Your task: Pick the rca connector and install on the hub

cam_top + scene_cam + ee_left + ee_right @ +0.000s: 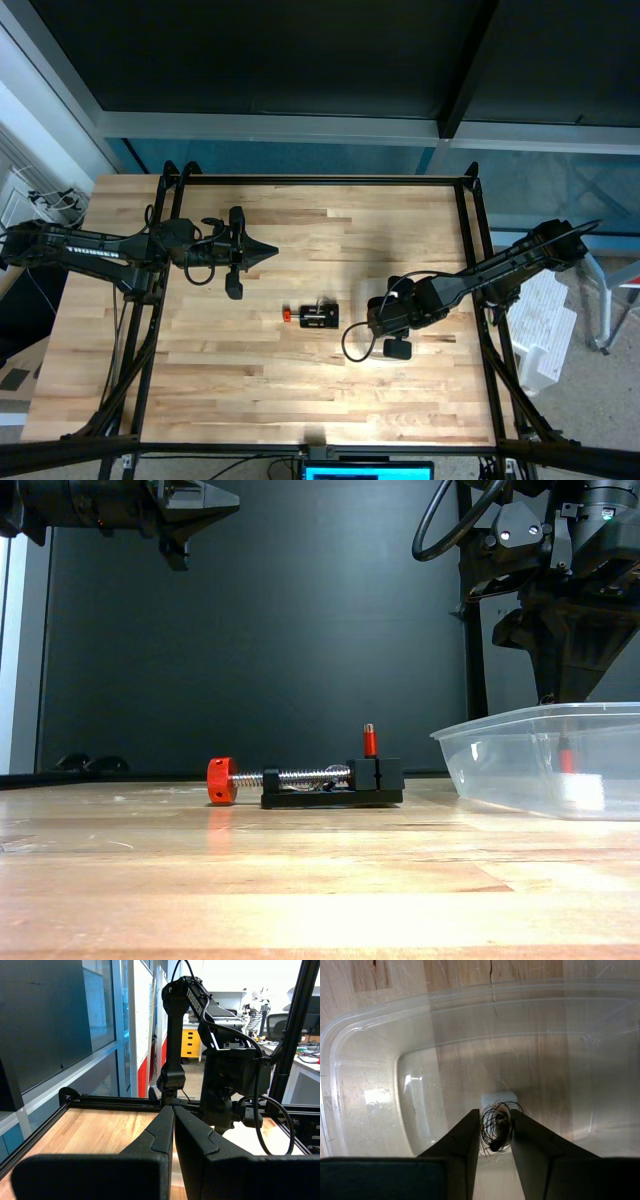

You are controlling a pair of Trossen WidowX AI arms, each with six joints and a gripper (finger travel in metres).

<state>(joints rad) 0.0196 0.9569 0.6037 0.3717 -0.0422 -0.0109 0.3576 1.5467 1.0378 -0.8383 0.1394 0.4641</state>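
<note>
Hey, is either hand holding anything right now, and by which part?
Nothing. The right hand hangs open above the rca connector in the clear tray; the left hand, raised at left, is shut, empty.

Lab room, wood table, dark backdrop
High view: pale butcher-block table (250,380) mid-frame; dark panel (250,50) at 12 o'clock with a blue-tinted glass band (330,158) under it; loose cables (50,200) at 9 o'clock; grey floor (600,410) and a stack of white paper (548,330) at 4 o'clock; lit screen edge (367,470) at 6 o'clock. Low view: dark wall (300,630) behind, bright strip (20,650) at 9 o'clock, glare on the table. Left wrist view: glass partitions (100,1010), yellow drawer cabinet (190,1042), office chair (277,1025), brightly lit workspace beyond
</note>
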